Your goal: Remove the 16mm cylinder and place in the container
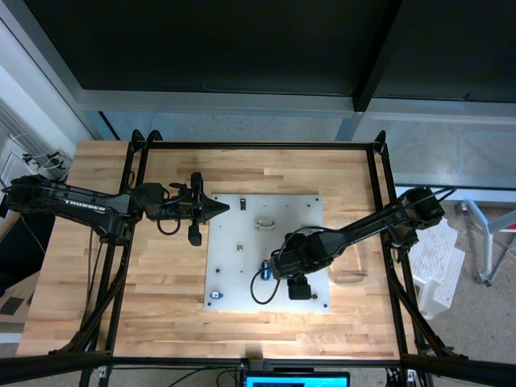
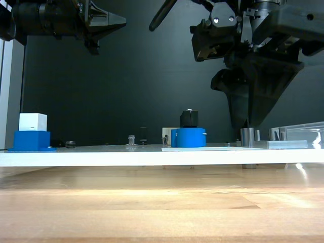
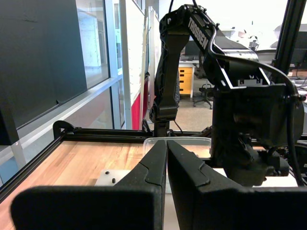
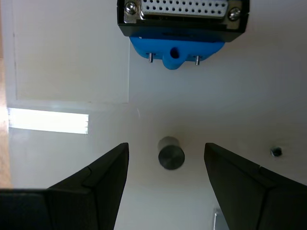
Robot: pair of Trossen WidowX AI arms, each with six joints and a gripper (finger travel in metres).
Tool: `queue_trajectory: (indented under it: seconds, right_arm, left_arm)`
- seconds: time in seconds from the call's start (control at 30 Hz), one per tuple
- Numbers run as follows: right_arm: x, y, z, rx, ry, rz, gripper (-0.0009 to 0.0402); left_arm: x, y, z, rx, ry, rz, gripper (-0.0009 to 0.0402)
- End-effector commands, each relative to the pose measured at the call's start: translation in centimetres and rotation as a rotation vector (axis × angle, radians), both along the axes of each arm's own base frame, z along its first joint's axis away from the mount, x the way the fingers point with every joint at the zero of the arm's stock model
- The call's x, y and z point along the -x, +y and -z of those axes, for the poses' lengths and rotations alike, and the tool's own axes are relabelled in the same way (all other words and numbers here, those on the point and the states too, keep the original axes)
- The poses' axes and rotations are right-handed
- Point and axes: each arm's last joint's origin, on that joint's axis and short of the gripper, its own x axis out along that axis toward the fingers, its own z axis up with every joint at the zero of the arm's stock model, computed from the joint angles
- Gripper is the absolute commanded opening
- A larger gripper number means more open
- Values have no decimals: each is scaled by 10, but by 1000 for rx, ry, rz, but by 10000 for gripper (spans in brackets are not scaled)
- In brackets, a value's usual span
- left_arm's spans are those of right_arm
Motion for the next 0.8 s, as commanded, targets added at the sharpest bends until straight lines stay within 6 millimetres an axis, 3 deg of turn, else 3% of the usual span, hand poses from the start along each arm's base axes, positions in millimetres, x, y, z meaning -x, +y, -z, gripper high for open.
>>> queue_trajectory:
  seconds: [0.03, 0.3, 0.8]
  right_arm:
    - [-2, 0, 6, 3, 14, 2, 208]
    - [-3, 0, 9, 7, 23, 0, 174]
    - [-2, -1, 10, 10, 34, 4, 73]
  left_arm:
    - [0, 0, 0, 0, 0, 0, 0]
    - [0, 0, 0, 0, -1, 0, 0]
    - [0, 0, 0, 0, 0, 0, 0]
